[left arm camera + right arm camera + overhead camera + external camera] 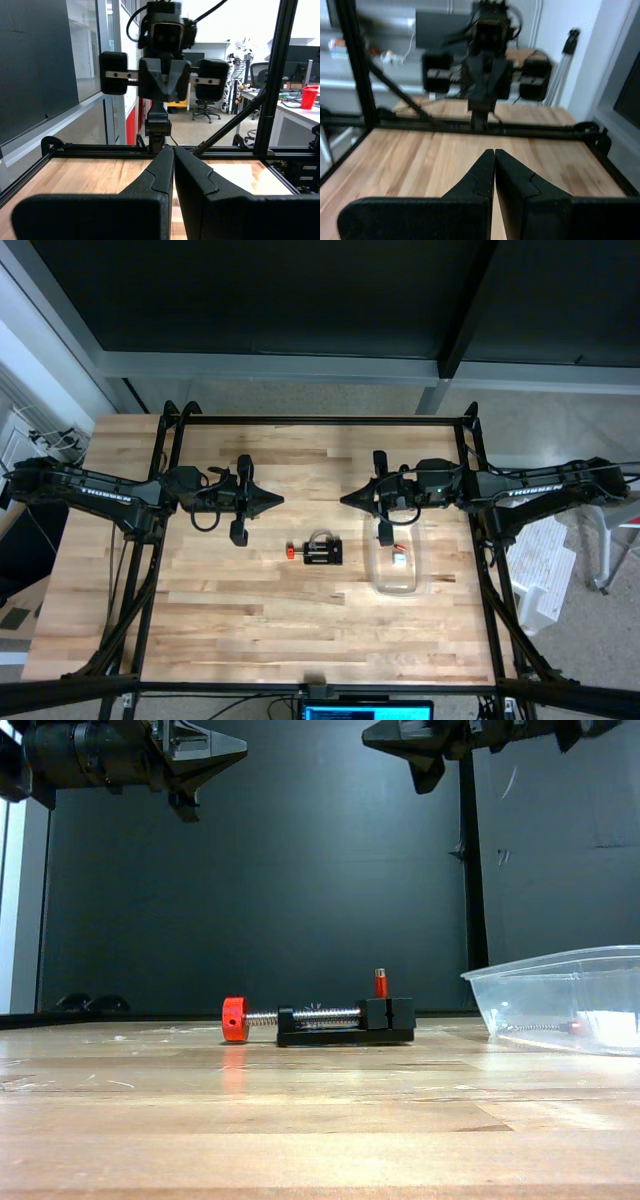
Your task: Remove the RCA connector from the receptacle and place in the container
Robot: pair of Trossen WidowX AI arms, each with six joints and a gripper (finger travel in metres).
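The receptacle [324, 552] [345, 1020], a small black block with a red tip at its left end, sits mid-table. A tiny red plug stands upright on its top; as far as I can tell this is the RCA connector [380, 983]. To the right lies the clear container [384, 578] [520, 990], holding a small pale cube [401, 560] and a reddish speck. My left gripper [280, 502] [243, 754] [173, 148] hovers high, left of and behind the block, shut and empty. Facing it, my right gripper [343, 500] [366, 734] [494, 151] hangs high near the container's far end, also shut and empty.
A black frame rail [320, 421] runs along the table's far edge, and frame posts stand at both sides. A laptop screen [367, 710] shows at the near edge. Bare wood lies in front of the block.
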